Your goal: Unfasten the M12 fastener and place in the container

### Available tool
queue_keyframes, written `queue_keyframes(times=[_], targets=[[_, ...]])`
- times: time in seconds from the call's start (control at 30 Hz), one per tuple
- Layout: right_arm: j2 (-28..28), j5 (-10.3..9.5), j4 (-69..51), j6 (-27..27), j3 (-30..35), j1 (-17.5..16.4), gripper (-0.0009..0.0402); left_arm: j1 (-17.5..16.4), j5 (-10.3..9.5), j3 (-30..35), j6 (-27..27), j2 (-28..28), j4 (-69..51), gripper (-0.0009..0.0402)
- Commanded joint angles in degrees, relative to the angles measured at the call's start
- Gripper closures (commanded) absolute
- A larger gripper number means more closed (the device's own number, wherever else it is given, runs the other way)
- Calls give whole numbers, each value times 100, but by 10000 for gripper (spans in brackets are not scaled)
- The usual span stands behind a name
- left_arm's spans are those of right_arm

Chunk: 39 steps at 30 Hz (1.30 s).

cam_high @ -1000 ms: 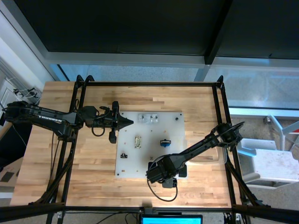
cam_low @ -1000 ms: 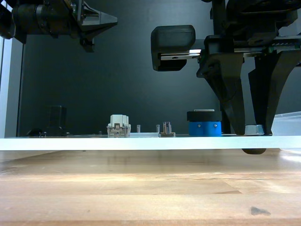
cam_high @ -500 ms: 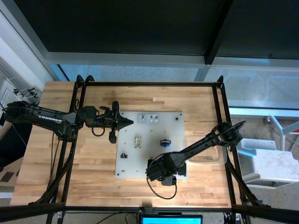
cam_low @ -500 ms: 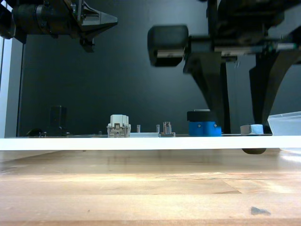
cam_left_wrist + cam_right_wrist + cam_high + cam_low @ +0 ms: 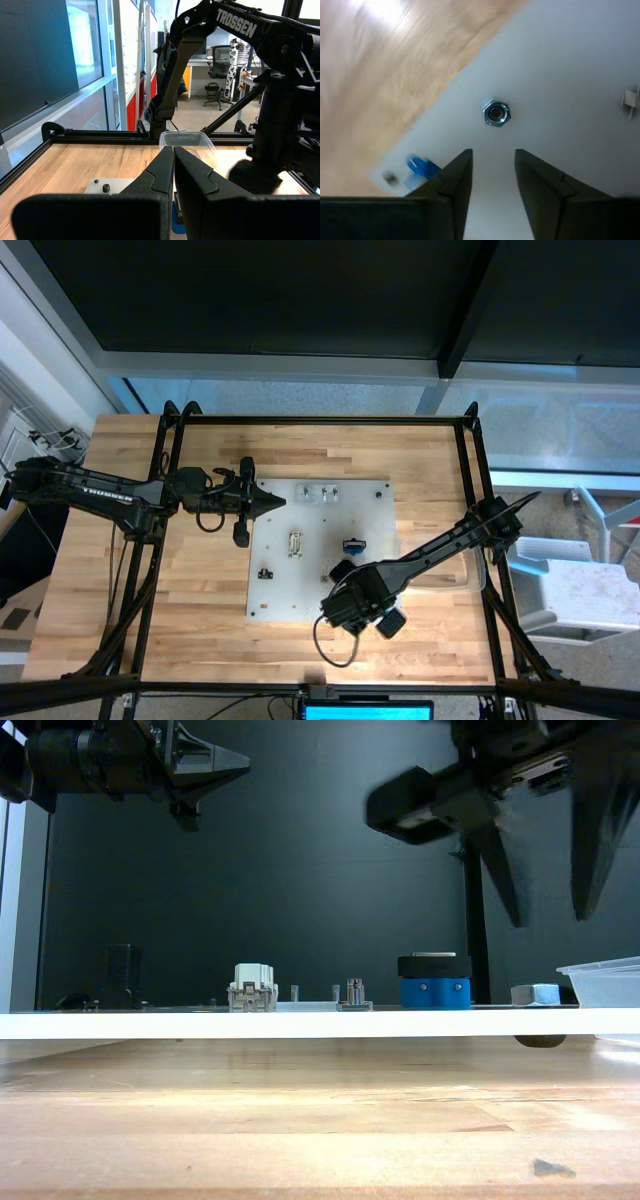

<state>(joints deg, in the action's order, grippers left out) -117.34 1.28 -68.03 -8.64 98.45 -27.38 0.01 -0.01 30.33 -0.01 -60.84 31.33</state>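
Facing right gripper jaws: nut; left gripper aloft

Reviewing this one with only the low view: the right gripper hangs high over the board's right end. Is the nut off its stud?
Observer: Probably not. In the right wrist view the right gripper is open and empty, and the M12 nut sits on the white board beyond it, its hole filled dark.
Operator: And the left gripper?
Observer: Parked at the board's left edge; its wrist view shows the left gripper shut, aimed across at the container.
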Motion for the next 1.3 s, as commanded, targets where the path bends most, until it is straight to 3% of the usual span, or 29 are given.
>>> queue_keyframes(times=[0.03, 0.1, 0.2, 0.33, 0.47, 0.57, 0.73, 1.3], targets=[[2, 0, 63, 1412, -20, -4, 349, 0, 0, 0, 0, -2, 2, 393], [11, -2, 177, 1808, -61, -9, 393, 0, 0, 0, 0, -2, 2, 393], [37, -2, 431, 2059, -170, -11, 386, 0, 0, 0, 0, -2, 2, 393], [114, -378, 841, 2459, -382, 2, 392, 0, 0, 0, 0, -2, 2, 393], [247, -463, 1176, 2850, -710, 2, 394, -2, 0, 0, 0, -2, 2, 393], [295, -636, 1322, 3143, -918, 0, 394, 0, 0, 0, 0, -2, 2, 393], [295, -850, 1587, 3244, -1095, 4, 394, -2, 0, 0, 0, -2, 2, 393], [293, -809, 1797, 3215, -1307, 79, 393, 0, 0, 0, 0, -2, 2, 393]])
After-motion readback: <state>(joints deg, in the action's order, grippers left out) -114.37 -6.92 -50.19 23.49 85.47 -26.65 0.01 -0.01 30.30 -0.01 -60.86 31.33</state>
